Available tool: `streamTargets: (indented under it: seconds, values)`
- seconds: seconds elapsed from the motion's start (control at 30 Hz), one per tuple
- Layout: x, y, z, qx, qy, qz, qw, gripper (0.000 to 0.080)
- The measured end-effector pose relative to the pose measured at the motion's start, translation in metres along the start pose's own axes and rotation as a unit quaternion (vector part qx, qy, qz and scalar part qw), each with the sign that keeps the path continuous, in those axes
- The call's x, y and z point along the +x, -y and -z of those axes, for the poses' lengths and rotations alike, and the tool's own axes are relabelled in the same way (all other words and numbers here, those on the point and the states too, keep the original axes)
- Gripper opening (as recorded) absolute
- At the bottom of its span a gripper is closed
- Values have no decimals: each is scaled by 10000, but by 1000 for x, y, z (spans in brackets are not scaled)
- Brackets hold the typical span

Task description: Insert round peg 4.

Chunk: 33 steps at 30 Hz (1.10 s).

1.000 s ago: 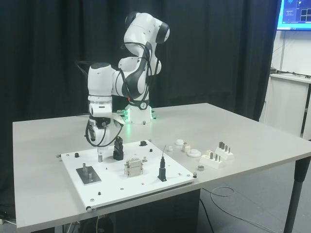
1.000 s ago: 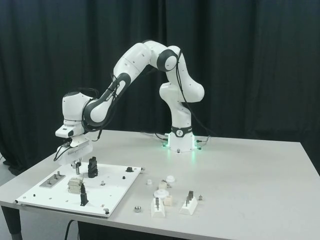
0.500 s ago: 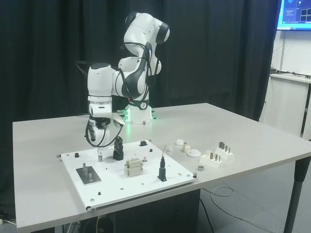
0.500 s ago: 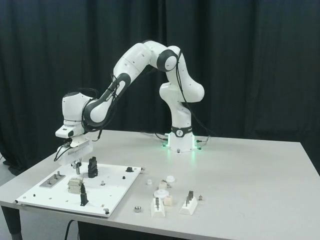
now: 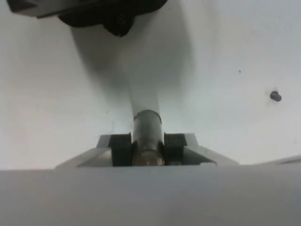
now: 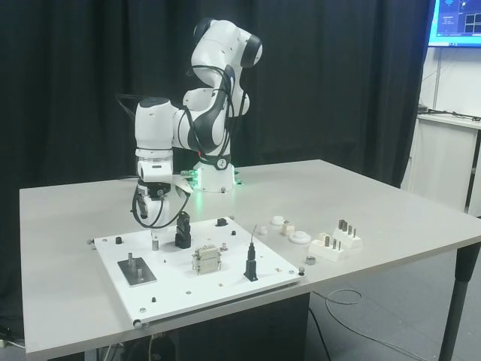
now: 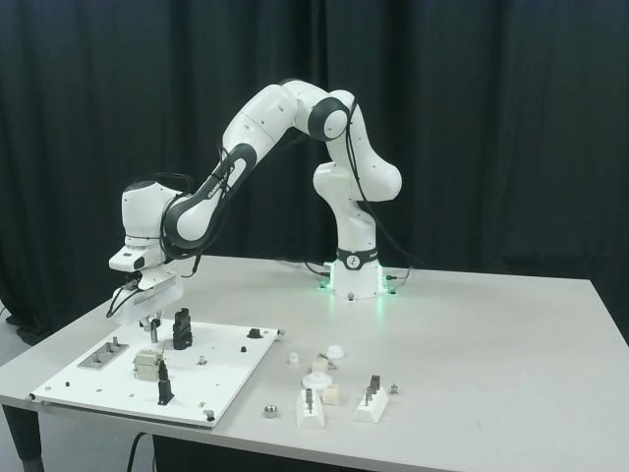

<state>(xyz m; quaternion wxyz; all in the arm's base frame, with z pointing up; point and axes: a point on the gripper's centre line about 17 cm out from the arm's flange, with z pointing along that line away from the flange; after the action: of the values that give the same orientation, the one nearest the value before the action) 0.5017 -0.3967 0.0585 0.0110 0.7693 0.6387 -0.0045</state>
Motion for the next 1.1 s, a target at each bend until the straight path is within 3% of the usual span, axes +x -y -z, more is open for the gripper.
streamTargets:
  seconds: [1.1]
  values:
    - [-3,-3,-11,-40,114,6,9999,143]
